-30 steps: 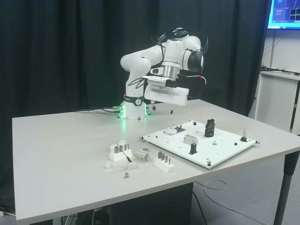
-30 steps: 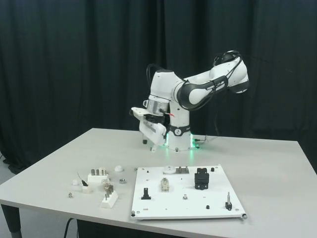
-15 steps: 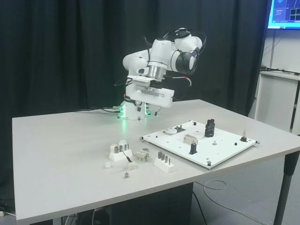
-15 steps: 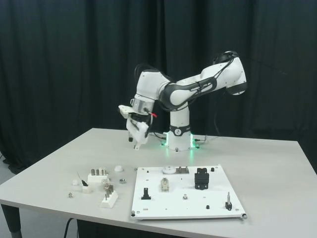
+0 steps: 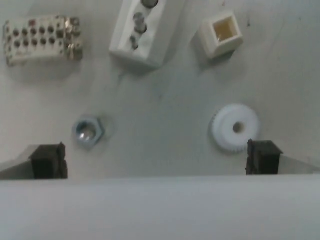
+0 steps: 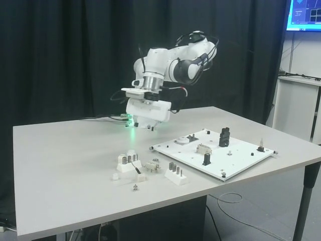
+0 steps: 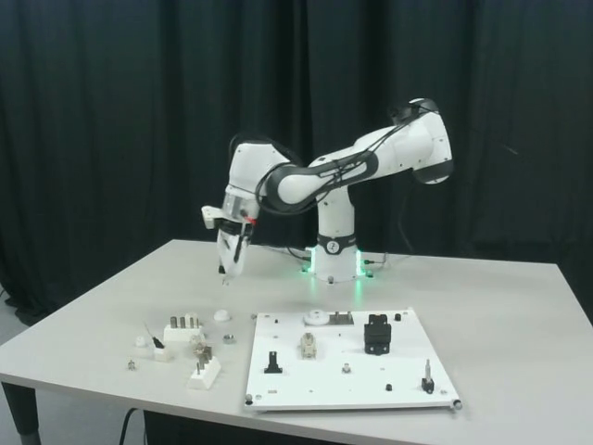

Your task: Pick round peg 4.

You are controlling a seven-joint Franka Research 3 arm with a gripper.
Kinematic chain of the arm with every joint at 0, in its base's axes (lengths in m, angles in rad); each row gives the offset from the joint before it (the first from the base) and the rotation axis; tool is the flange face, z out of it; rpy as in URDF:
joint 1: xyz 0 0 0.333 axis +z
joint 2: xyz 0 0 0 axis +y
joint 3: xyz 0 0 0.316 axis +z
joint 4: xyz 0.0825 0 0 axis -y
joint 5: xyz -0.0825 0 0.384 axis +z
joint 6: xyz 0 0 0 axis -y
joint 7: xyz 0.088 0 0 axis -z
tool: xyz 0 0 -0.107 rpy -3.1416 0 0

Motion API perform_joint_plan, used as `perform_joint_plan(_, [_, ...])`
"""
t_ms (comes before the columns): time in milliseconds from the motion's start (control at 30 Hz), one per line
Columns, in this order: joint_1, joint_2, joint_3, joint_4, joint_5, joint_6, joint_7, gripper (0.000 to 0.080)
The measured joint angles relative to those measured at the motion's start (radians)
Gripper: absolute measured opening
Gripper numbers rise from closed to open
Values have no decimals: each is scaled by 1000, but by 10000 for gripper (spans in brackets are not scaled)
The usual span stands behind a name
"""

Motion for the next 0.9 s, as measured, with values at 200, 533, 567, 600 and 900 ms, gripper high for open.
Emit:
perform_joint_plan(200, [-64,8,30,16,48,4,-6,800])
perform_joint_plan(533, [-161,43,66,60,106,15,-34,800])
perform_joint_plan(567, [-170,45,70,66,109,19,-37,800])
perform_joint_plan(600, [-179,46,74,71,113,24,-42,800])
perform_joint_plan(900, [-265,48,106,133,135,59,-69,800])
